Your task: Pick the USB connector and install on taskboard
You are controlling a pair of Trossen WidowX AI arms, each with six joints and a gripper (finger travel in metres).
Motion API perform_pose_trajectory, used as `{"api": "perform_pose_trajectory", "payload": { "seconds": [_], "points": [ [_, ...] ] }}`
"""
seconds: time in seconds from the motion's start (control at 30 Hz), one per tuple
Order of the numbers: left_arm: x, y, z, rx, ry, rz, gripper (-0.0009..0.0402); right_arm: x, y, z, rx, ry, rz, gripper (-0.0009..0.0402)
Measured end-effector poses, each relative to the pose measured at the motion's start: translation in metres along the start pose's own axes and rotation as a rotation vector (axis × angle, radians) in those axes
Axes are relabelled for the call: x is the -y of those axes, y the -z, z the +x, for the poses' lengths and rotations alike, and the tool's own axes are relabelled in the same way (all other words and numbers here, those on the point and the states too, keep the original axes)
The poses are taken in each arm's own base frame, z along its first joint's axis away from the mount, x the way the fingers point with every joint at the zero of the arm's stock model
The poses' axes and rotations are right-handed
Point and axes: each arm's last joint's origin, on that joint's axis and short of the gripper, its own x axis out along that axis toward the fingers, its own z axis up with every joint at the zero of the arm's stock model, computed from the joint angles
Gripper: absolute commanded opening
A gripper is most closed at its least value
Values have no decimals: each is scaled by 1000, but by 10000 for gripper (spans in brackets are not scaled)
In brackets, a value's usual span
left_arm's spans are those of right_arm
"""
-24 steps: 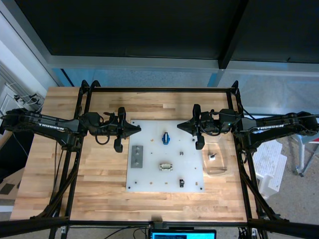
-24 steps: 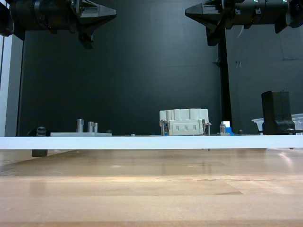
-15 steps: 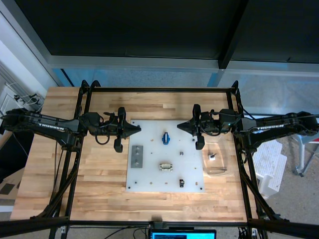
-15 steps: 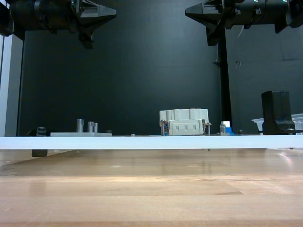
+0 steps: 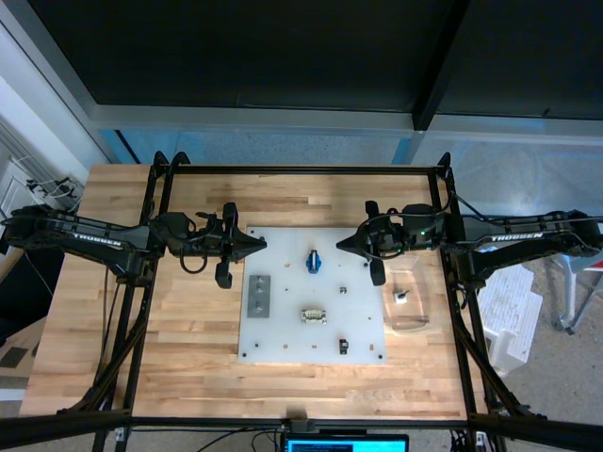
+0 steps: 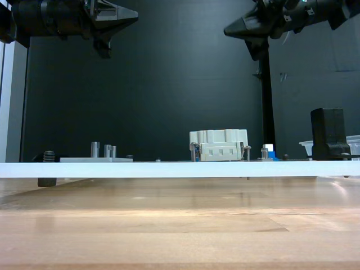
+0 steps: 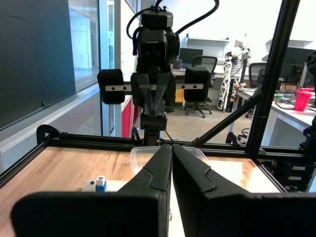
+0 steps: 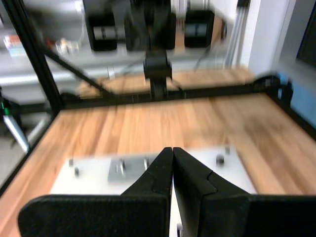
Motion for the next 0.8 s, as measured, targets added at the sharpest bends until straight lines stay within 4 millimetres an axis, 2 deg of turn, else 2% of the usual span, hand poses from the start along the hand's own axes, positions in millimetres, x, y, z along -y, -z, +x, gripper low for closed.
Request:
{"api": "perform_pose_trajectory", "payload": {
  "seconds": [0.43, 0.8],
  "points": [
    [0, 0, 0, 0, 0, 0, 0, -9, -4, -25, -428, 37, 34, 0],
    [0, 0, 0, 0, 0, 0, 0, -31, -3, -51, -678, 56, -4, 0]
  ]
}}
